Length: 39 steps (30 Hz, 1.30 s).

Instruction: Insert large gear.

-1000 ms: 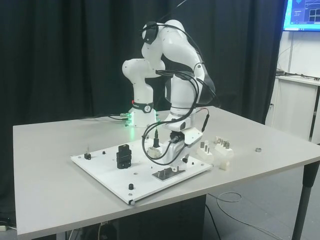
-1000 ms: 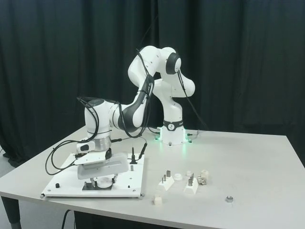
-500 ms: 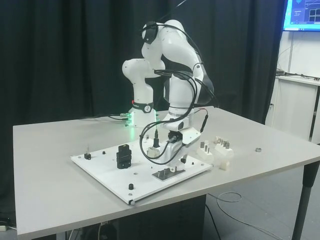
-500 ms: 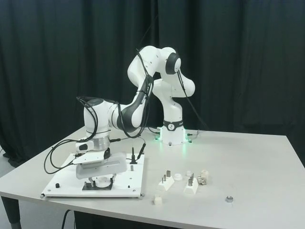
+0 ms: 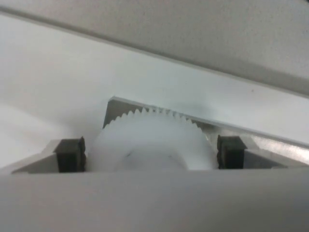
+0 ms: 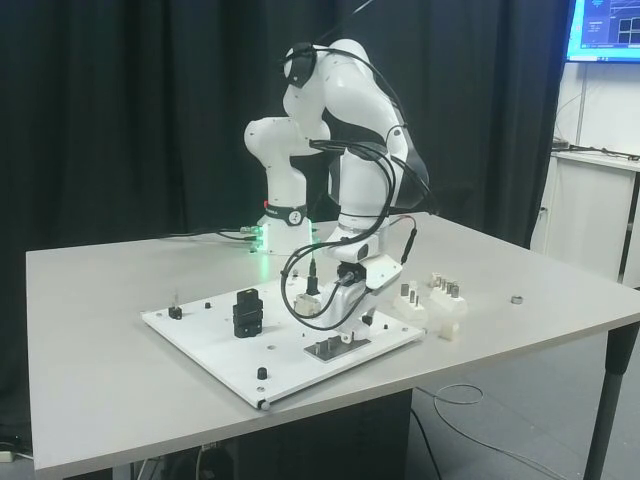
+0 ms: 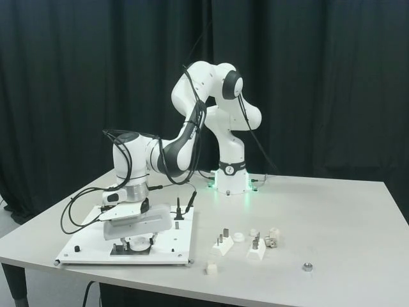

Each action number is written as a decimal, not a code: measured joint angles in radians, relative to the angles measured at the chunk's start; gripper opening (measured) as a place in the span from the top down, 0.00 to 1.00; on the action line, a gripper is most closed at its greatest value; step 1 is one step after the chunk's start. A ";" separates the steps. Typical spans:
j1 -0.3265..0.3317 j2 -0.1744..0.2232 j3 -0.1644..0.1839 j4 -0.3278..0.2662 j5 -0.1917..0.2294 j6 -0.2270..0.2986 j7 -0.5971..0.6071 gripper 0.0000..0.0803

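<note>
Board: white board point(image 7: 181, 246) lies flat at the table's near edge, at the left in the second room view, small black fittings point(image 6: 247, 311) standing on it.
Arm: the white arm point(image 6: 352, 110) folds down from its base, green light glowing at its foot, wrist low over the board's near part.
Gripper: the gripper point(image 5: 151, 153) hangs just above the grey plate point(image 6: 336, 346) on the board, and both black pads point(image 5: 70, 154) press the gear's rim, one on each side.
Large gear: white large gear point(image 5: 153, 141), toothed edge plain in the wrist view, clamped between the pads right over the plate; whether it touches the plate cannot be told.
Table: grey table point(image 6: 90, 300) carries the lot.
Holders: white blocks with grey pegs point(image 7: 220, 243) stand beside the board, well apart from the gripper.
Small ring: a little grey ring point(image 7: 307, 267) sits alone further right, near the table's front edge.
</note>
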State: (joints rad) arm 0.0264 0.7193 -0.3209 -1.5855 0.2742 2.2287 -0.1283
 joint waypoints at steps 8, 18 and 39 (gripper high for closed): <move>0.000 -0.002 0.000 -0.004 0.000 0.000 0.000 0.26; 0.000 -0.003 -0.002 -0.005 0.000 0.000 0.003 0.26; -0.002 -0.003 -0.003 -0.006 0.012 0.000 0.024 0.26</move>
State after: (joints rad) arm 0.0241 0.7161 -0.3235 -1.5917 0.2862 2.2292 -0.1046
